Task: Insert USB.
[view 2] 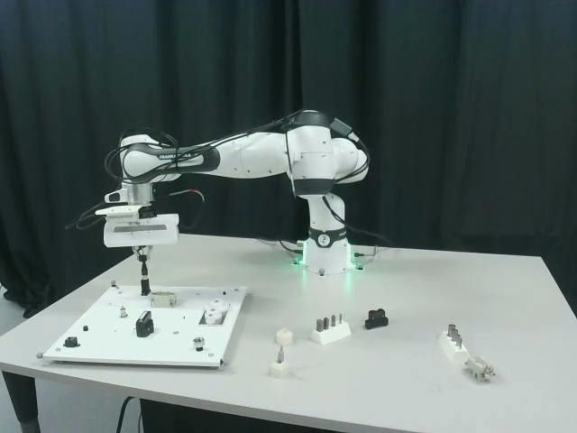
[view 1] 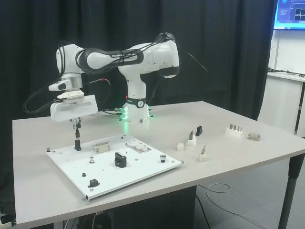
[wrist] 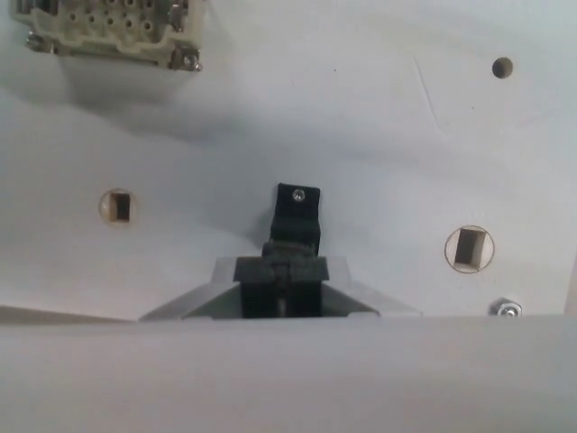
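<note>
You've got one readable text: "FRANKA" lettering, with smaller letters after it too small to read, on the white arm's (view 1: 119, 56) forearm link. It shows in both room views. The screen (view 1: 289, 14) at the room's edge shows content you can't read.

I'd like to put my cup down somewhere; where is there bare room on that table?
The grey table is bare behind the small parts, right of the arm's base. Its front left is crowded by the white board, with the gripper over it.
</note>
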`<state>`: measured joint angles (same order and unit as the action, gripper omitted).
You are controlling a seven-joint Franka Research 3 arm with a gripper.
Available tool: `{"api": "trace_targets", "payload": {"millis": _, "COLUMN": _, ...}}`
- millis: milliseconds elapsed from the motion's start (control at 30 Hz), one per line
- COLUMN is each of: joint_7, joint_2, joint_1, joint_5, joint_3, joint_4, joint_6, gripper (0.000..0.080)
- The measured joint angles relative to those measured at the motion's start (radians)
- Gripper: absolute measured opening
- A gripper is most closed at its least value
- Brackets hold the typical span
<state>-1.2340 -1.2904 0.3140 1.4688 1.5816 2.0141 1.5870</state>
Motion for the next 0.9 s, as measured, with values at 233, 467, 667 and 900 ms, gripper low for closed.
{"api": "trace_targets", "payload": {"millis": 233, "joint_7": 0.000, "joint_2": 0.000, "joint_1": -0.002, "joint_5": 0.000, "joint_3": 0.000, "joint_4": 0.000, "joint_6": -0.003, "gripper": 0.0022}}
{"api": "trace_targets", "payload": {"millis": 467, "joint_7": 0.000, "joint_2": 0.000, "joint_1": -0.002, "joint_5": 0.000, "joint_3": 0.000, "joint_4": 0.000, "joint_6": -0.006, "gripper": 0.0022}}
{"api": "trace_targets", "payload": {"millis": 667, "joint_7": 0.000, "joint_2": 0.000, "joint_1": -0.004, "joint_5": 0.000, "joint_3": -0.001, "joint_4": 0.000, "joint_6": -0.006, "gripper": 0.0022}}
{"api": "trace_targets", "payload": {"millis": 900, "joint_7": 0.004, "joint_2": 0.000, "joint_1": -0.010, "joint_5": 0.000, "joint_3": -0.002, "joint_4": 0.000, "joint_6": -0.004, "gripper": 0.0022}}
